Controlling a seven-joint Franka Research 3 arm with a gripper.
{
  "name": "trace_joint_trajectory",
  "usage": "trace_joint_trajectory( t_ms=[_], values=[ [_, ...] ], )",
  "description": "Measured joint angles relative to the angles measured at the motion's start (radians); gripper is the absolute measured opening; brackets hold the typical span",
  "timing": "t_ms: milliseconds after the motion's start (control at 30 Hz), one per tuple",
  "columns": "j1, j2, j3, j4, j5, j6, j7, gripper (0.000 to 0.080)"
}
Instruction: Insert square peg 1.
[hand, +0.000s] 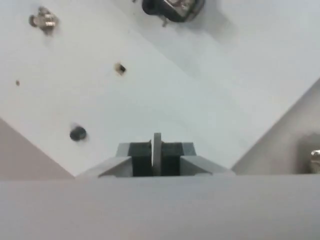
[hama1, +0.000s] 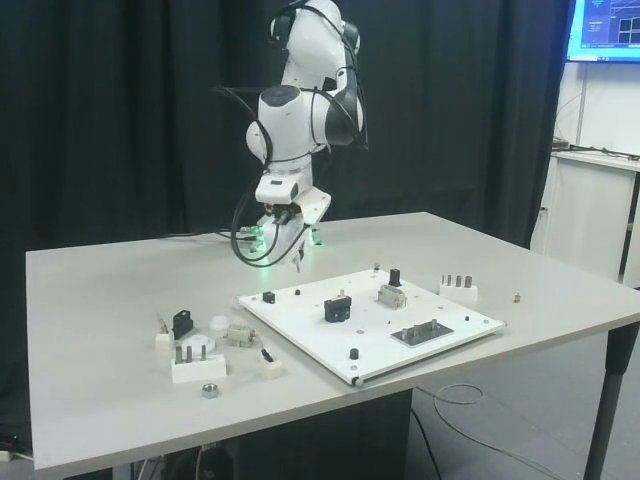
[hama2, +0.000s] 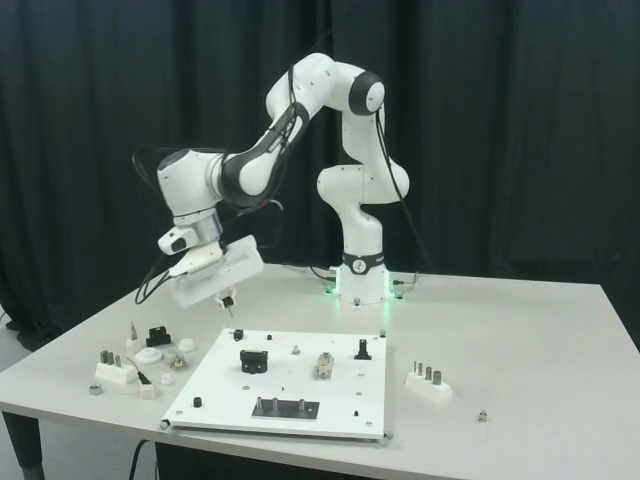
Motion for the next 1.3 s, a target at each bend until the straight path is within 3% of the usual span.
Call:
trace_joint_trajectory(
  t_ms=[233, 600, 833, 1300],
  values=[
    [0.040, -0.102, -0.001, -0.152, -0.007, 0.137, 0.066, 0.0035],
    [0.085, -0.196, -0.001, -0.316, -0.009, 0.268, 0.205, 0.0035],
    [0.111, -0.244, -0.001, -0.393, -0.015, 0.324, 0.323, 0.0035],
    [0.165, -0.323, 0.000, -0.483, -0.086, 0.384, 0.567, 0.0035]
  ],
)
